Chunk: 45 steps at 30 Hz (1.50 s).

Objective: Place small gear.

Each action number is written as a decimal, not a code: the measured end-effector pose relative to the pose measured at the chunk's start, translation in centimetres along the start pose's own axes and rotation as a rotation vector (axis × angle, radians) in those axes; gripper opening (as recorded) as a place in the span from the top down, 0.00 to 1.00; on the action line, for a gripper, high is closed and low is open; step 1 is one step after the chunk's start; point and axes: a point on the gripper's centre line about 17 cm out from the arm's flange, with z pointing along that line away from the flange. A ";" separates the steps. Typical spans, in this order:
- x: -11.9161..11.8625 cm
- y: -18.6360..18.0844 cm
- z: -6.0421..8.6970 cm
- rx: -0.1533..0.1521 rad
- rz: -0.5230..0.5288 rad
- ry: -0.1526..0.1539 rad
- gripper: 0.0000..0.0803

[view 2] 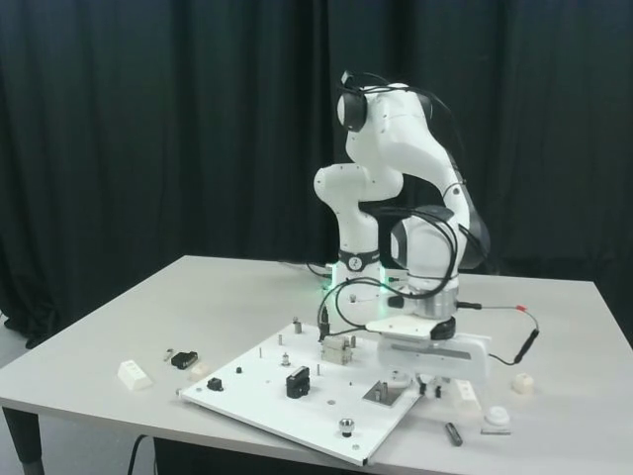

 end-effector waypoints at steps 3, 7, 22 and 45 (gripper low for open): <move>-0.1 -0.7 0.7 -0.001 -0.003 0.000 0.75; -0.3 -1.5 1.6 -0.004 -0.004 -0.004 0.75; -1.4 -2.9 3.2 -0.015 -0.004 -0.018 0.75; -1.2 -3.0 1.9 -0.031 0.015 -0.038 0.05</move>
